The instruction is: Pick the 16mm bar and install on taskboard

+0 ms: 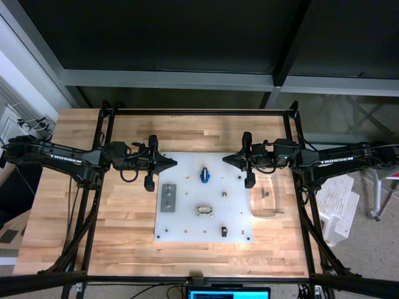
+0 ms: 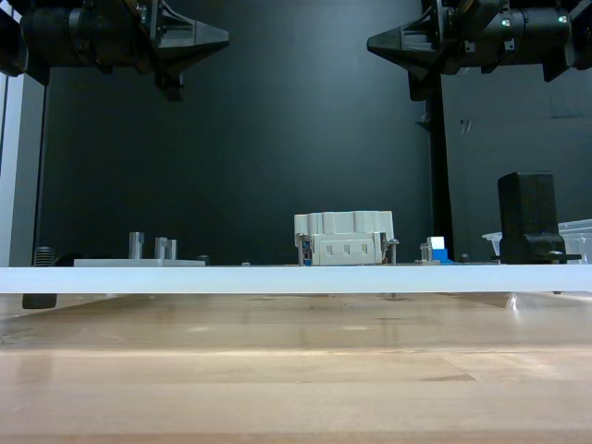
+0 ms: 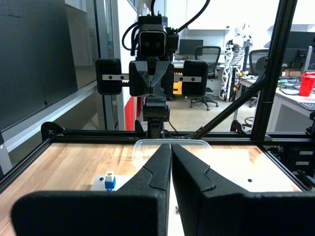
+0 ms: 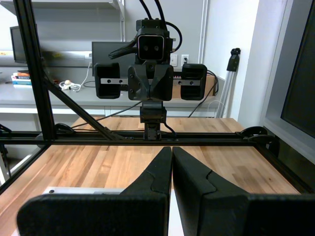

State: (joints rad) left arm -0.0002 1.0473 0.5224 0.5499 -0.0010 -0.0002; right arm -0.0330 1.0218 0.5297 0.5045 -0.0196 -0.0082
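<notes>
Low view's top edge crops left pincer (image 2: 222,39) and right pincer (image 2: 372,42) — the 16mm bar (image 1: 265,192) (in the tray (image 1: 274,213)) is a mere speck.

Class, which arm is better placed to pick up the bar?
Probably right. The bar lies in the tray off the board's right edge; the right hand hovers nearer it than the left hand, at the opposite edge.

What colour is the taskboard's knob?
Blue knob, best in high view; left end effector and right end effector hover above the taskboard.
</notes>
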